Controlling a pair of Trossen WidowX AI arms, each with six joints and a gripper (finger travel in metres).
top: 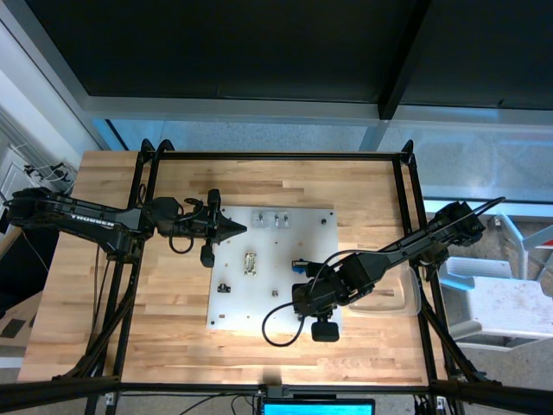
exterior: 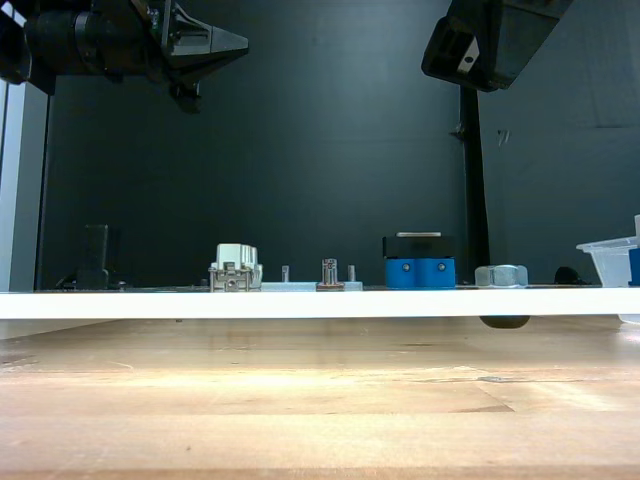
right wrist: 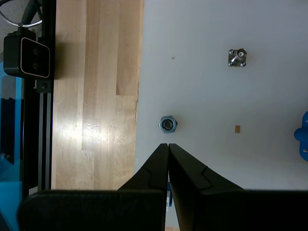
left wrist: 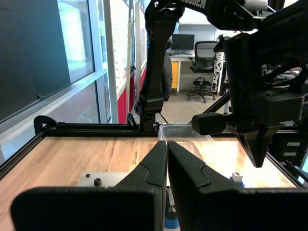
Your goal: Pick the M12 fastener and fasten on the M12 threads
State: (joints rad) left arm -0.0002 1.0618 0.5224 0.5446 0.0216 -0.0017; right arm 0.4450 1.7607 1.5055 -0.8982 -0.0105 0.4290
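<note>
We see the nut (right wrist: pixel 168 124) on its stud, at the board's (top: pixel 268 294) near right edge. From the right wrist its hole shows a dark core. From the low view it sits flat on the board, hiding the stud's ribs, to the right of the blue block (exterior: pixel 420 272).

The right gripper (right wrist: pixel 168 145) hangs above that near right part of the board, pointing straight down, and in the low view it is high over the board. Its fingers (right wrist: pixel 154 168) are pressed together along their whole length and hold nothing. The nut lies just past their tips, apart from them and not between them.

The left gripper (left wrist: pixel 167 143) is held level over the board's left edge, toward its far left corner, well above the table (top: pixel 173 303) and pointing toward the right side. Its fingers (left wrist: pixel 149 168) are also closed tip to tip, with nothing between them.

The clear tray (top: pixel 416 298) stands on the table just beside the board's right edge, under the right arm. In the low view its corner shows to the right of the nut, and the two do not touch. We cannot tell what the tray holds, since the arm covers much of it in the high view.
</note>
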